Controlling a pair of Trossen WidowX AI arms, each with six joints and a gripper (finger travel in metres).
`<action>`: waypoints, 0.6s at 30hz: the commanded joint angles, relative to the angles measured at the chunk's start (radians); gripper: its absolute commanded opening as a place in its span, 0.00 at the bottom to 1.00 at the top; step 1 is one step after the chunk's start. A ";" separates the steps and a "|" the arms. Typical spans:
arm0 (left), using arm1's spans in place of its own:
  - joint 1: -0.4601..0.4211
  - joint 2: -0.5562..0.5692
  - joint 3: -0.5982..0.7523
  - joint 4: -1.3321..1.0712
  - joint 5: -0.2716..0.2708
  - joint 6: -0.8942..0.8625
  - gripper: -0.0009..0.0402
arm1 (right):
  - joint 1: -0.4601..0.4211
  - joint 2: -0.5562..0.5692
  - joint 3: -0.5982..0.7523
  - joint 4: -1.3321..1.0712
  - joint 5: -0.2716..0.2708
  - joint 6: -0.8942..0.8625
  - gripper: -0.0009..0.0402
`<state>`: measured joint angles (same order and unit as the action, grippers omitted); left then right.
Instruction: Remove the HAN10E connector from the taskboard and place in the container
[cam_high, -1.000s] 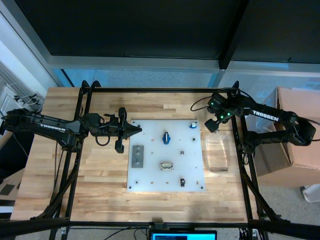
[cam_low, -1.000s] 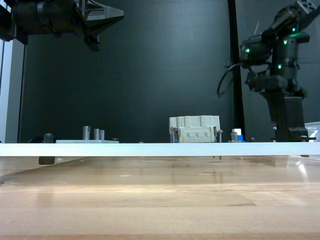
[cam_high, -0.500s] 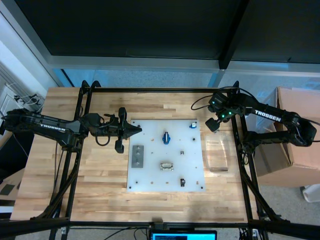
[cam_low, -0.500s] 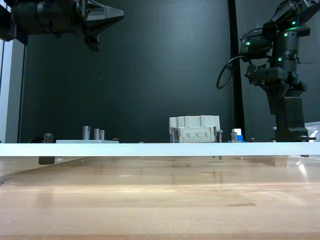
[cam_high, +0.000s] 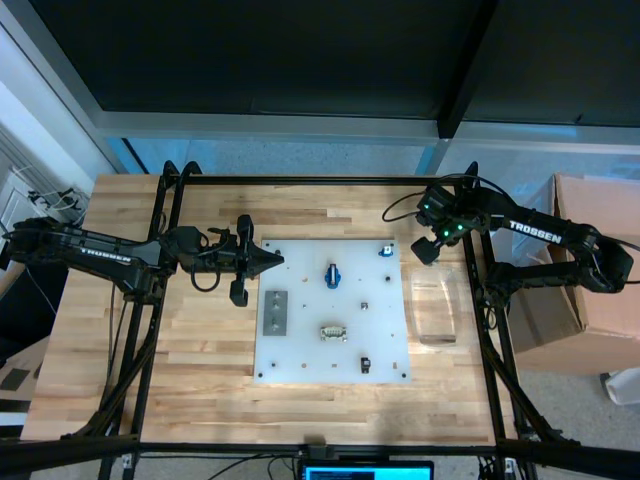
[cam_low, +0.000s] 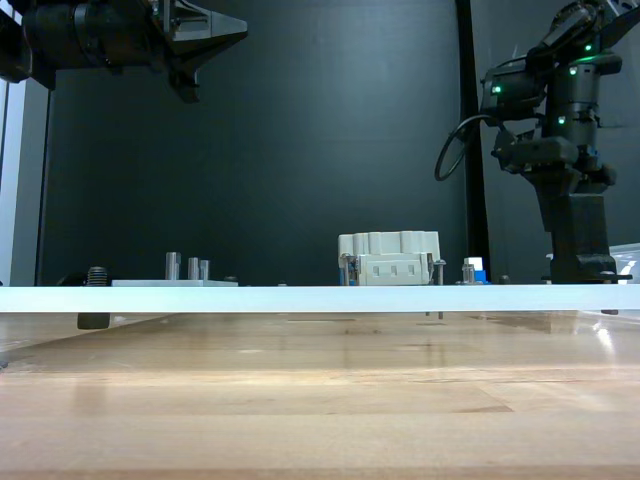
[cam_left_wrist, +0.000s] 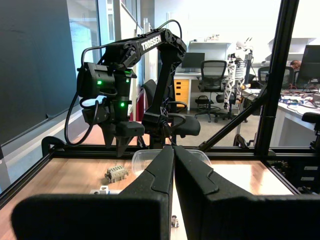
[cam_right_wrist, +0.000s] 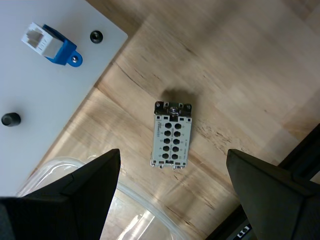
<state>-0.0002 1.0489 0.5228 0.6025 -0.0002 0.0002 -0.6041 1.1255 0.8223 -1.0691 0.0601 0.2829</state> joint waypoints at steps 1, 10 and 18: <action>0.000 0.000 0.000 0.000 0.000 0.000 0.02 | 0.000 0.002 -0.013 0.004 0.000 0.003 0.75; 0.000 0.000 0.000 0.000 0.000 0.000 0.02 | 0.003 0.092 -0.089 0.134 0.000 0.023 0.75; 0.000 0.000 0.000 0.000 0.000 0.000 0.02 | 0.007 0.174 -0.140 0.189 -0.003 0.019 0.75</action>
<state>-0.0002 1.0489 0.5224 0.6025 -0.0006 0.0002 -0.5976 1.2896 0.6903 -0.8917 0.0597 0.3031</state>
